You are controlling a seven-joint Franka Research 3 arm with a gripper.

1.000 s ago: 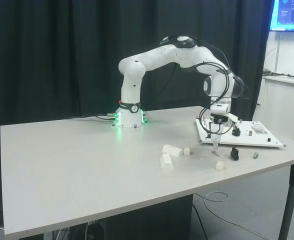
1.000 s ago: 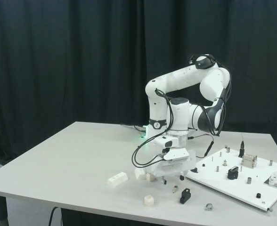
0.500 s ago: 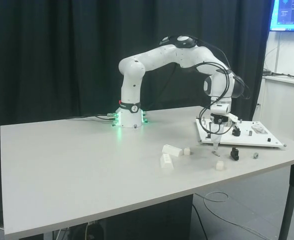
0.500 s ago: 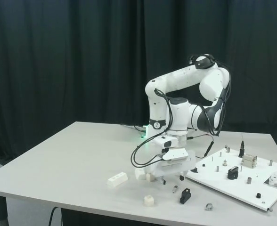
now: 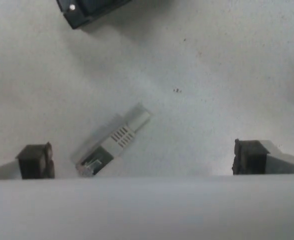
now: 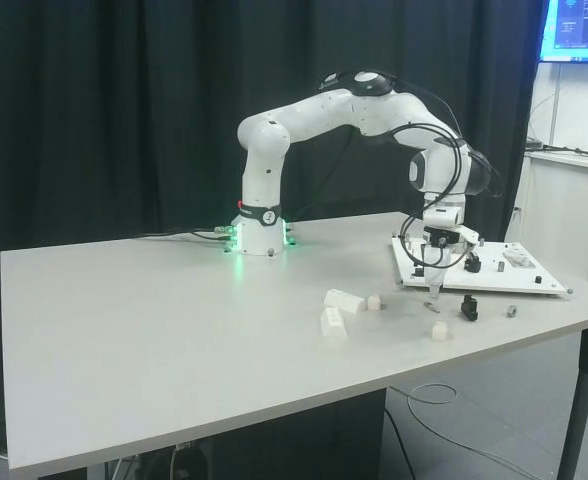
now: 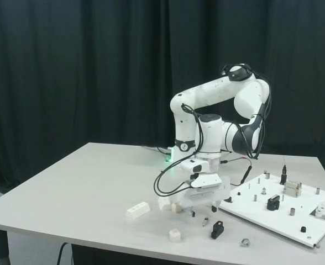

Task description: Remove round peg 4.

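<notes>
Pegs (image 7: pixel 255 197) stand upright on the white board (image 7: pixel 245 207) at the table's far end from the arm's base, several of them, and which is round peg 4 cannot be told. Just off the board's near edge the gripper (image 7: pixel 203 210) hangs low over the grey table (image 7: pixel 96 182), fingers spread wide and holding nothing. Below it lies one small grey plug (image 5: pixel 112 141) (seen plainly only by the wrist camera), flat on the table between the two fingertips (image 5: pixel 35 161) and touching neither. One black clip (image 7: pixel 216 229) sits beside the plug, and one small grey ring (image 7: pixel 244 242) lies near the table's edge. The first room view counts four white blocks: a long one (image 6: pixel 345 299), a thick one (image 6: pixel 332 323) and two small cubes (image 6: pixel 373 301) (image 6: pixel 439 331). In the second room view the arm's black cables (image 7: pixel 168 187) partly cover one of these blocks.
</notes>
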